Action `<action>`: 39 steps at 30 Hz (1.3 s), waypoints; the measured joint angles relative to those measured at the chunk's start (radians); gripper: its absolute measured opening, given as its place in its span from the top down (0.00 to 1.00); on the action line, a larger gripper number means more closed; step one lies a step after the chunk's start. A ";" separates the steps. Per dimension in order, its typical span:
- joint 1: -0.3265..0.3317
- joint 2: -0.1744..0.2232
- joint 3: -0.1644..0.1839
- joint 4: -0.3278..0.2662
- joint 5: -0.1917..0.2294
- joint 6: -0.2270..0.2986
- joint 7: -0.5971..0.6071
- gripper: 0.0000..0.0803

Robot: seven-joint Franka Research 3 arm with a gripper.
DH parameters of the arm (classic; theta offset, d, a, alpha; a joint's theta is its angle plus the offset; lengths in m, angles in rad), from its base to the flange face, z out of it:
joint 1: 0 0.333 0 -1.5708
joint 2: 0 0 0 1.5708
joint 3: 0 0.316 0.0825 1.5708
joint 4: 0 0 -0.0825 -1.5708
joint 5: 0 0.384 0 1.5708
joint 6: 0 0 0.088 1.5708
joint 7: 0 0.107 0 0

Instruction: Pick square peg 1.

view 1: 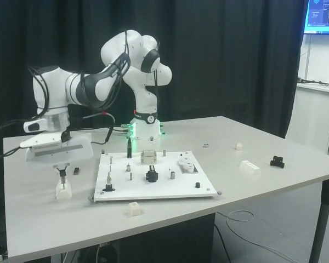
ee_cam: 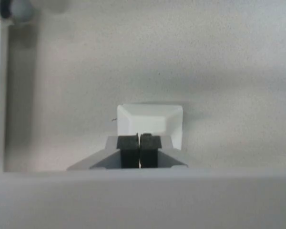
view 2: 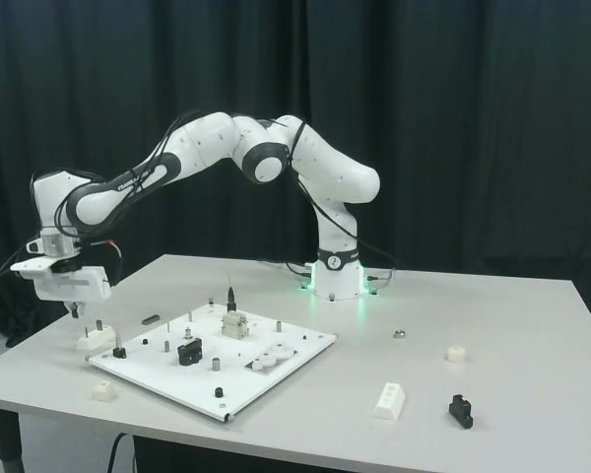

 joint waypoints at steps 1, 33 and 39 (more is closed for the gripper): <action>0.002 -0.001 -0.005 0.008 0.000 -0.011 0.003 1.00; 0.065 -0.011 -0.076 0.042 -0.004 -0.100 -0.156 0.87; 0.063 -0.011 -0.076 0.042 0.000 -0.105 -0.087 0.87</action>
